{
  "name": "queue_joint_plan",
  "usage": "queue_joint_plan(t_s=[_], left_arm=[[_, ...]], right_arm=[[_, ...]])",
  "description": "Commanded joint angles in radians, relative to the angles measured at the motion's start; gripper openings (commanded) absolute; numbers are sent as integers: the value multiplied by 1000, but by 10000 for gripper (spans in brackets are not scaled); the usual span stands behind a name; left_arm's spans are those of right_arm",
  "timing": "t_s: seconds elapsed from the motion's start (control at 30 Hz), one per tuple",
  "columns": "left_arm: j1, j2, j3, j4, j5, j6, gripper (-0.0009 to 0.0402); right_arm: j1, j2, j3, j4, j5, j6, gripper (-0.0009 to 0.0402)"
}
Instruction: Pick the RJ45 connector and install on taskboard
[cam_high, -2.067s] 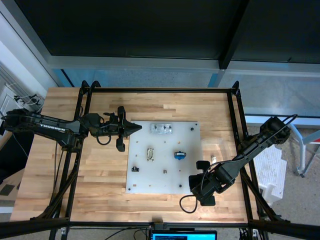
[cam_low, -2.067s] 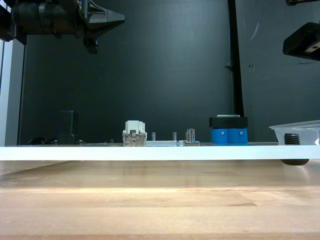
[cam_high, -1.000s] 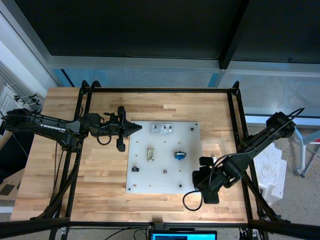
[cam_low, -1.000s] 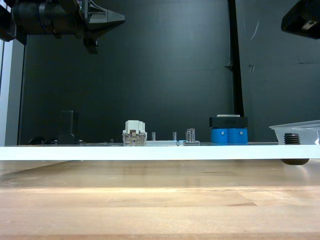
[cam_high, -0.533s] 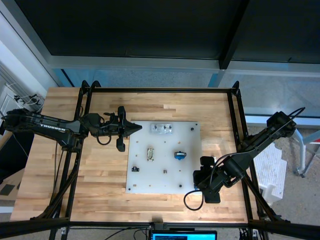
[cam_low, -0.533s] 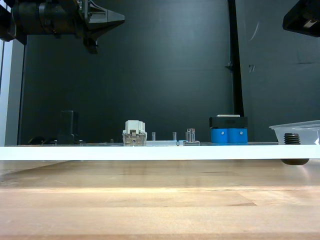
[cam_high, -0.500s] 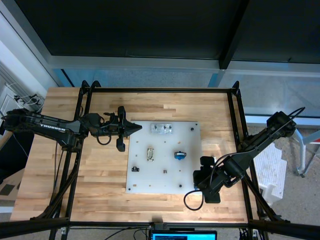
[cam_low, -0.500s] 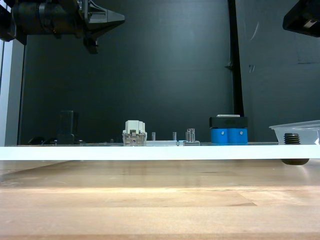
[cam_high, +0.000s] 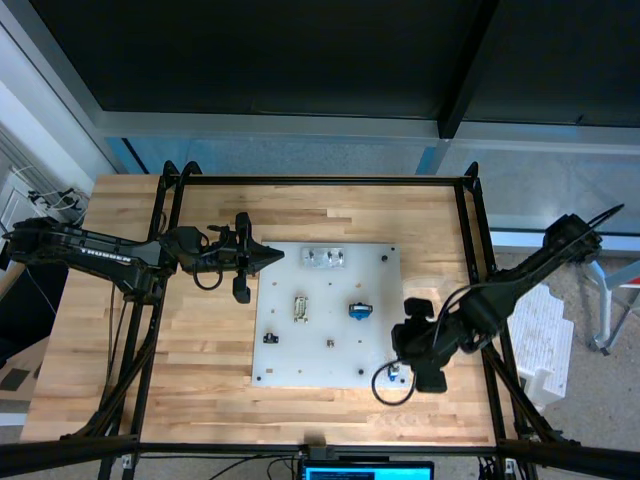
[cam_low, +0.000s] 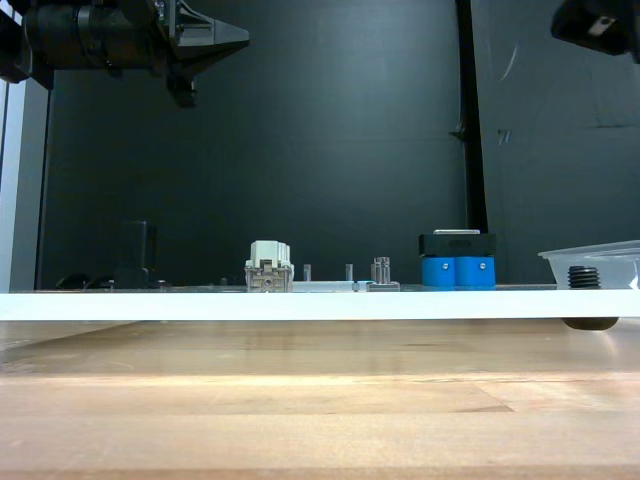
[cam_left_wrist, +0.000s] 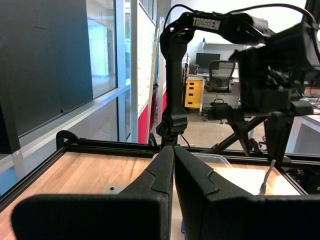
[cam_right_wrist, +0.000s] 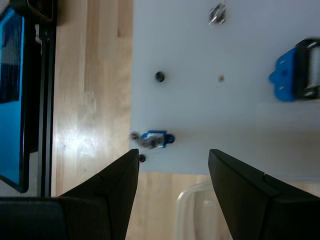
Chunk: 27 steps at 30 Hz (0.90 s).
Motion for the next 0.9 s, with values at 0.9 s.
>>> queue_joint_plan(t_s=[0.9], left_arm=[[0, 0, 0, 0, 0, 0, 0]], right_arm=[[-607, -133, -6, 247, -31, -631, 188]])
